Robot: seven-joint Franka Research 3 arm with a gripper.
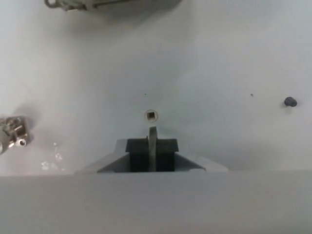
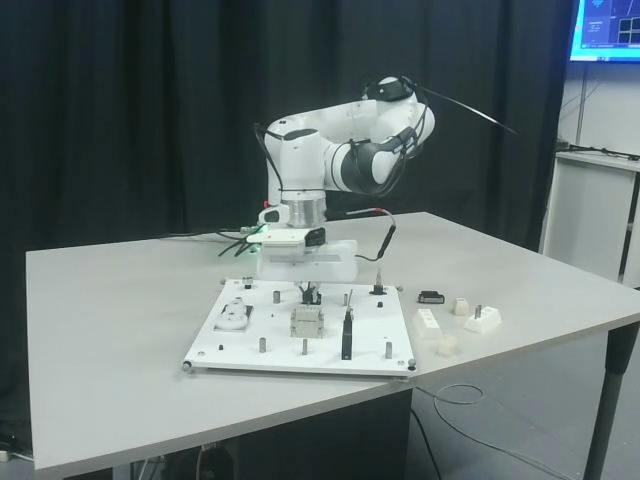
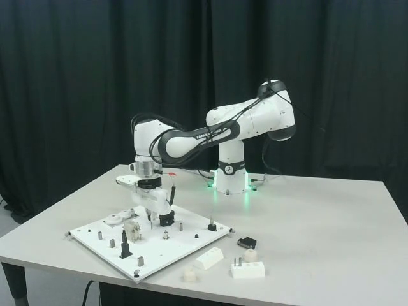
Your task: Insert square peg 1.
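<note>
In the wrist view my gripper (image 1: 152, 155) is shut on a thin grey square peg (image 1: 152, 144), which stands out between the two black pads (image 1: 138, 155). The peg's tip hangs just short of a small square hole (image 1: 151, 115) in the white board (image 1: 219, 73), slightly above it. In the room views the gripper (image 2: 308, 291) (image 3: 152, 215) points straight down over the back middle of the white board (image 2: 300, 352) (image 3: 185, 250). Whether the peg's tip touches the board cannot be told.
On the board stand several short grey pegs, a grey block (image 2: 306, 322), a tall black piece (image 2: 347, 335) and a white round part (image 2: 236, 315). White blocks (image 2: 428, 322) (image 2: 482, 318) and a small black part (image 2: 431, 297) lie on the table beside the board.
</note>
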